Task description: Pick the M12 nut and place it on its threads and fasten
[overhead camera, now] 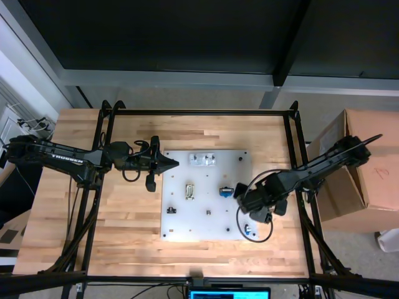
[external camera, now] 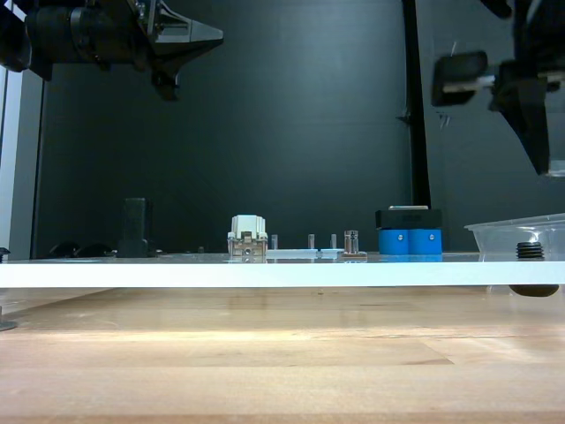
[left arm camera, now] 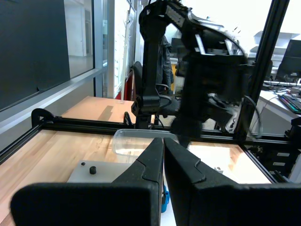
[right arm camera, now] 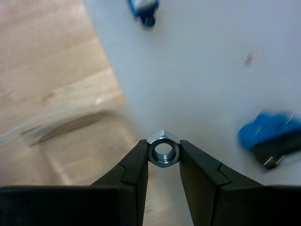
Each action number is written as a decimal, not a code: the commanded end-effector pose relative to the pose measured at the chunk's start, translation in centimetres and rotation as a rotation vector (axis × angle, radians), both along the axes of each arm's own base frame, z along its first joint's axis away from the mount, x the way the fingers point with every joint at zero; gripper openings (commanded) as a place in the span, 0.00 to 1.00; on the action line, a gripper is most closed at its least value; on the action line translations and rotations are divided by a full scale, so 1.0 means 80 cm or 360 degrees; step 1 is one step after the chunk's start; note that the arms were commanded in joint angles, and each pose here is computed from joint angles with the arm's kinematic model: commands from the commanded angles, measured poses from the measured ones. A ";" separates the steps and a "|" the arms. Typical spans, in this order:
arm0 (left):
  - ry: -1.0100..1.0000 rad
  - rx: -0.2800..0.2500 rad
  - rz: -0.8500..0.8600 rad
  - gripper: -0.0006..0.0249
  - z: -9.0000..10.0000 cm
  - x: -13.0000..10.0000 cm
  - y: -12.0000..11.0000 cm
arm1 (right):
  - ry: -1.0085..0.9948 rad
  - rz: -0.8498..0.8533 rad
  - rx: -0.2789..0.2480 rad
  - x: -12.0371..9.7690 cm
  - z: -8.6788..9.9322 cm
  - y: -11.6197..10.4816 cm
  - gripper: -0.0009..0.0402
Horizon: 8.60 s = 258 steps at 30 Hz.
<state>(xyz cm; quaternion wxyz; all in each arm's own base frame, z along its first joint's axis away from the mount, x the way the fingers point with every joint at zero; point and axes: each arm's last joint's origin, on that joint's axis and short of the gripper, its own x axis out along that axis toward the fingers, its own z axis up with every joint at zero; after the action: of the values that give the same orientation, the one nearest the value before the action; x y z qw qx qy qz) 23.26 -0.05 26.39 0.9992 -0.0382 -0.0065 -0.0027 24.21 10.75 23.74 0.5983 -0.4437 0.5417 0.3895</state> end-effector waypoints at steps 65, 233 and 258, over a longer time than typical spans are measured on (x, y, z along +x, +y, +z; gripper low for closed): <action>0.0000 0.0000 0.0001 0.02 0.000 0.000 0.000 | 0.0070 -0.0428 0.0023 0.156 -0.067 0.111 0.02; -0.0001 0.0000 0.0001 0.02 0.000 0.000 0.000 | 0.0034 -0.1739 0.0136 0.123 -0.075 0.107 0.02; -0.0001 0.0001 0.0001 0.02 0.000 0.000 0.000 | -0.0017 -0.3261 0.0307 0.125 -0.071 0.105 0.02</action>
<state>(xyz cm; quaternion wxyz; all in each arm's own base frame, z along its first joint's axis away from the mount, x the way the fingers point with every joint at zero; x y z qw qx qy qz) 23.25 -0.05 26.40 0.9992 -0.0382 -0.0065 -0.0027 34.16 19.16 17.91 0.6795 0.2725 0.6282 -0.2635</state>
